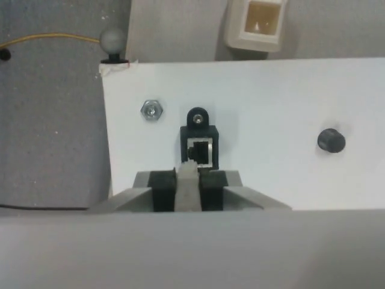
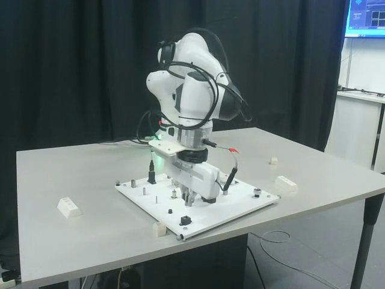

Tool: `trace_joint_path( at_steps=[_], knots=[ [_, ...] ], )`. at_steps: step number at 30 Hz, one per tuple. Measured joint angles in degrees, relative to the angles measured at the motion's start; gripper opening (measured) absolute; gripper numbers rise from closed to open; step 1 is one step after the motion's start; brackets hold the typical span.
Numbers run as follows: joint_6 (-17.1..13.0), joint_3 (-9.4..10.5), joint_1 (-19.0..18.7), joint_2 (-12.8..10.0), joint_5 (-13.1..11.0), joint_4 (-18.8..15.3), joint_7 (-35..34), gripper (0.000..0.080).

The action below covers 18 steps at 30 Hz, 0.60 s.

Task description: Place Ethernet.

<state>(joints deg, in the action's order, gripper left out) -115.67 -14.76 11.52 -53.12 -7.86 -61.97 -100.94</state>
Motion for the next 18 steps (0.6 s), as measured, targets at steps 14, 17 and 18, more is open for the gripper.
trace_joint_path(
  at_steps=[14, 17, 18],
  knots=[
    [1.19, -0.39, -0.01, 0.00, 0.00, 0.73, 0.41, 0.0077],
    [1.22, -0.48, -0.02, 0.00, 0.00, 0.73, 0.41, 0.0077],
    [1.23, -0.50, -0.02, 0.00, 0.00, 0.73, 0.41, 0.0077]
  ],
)
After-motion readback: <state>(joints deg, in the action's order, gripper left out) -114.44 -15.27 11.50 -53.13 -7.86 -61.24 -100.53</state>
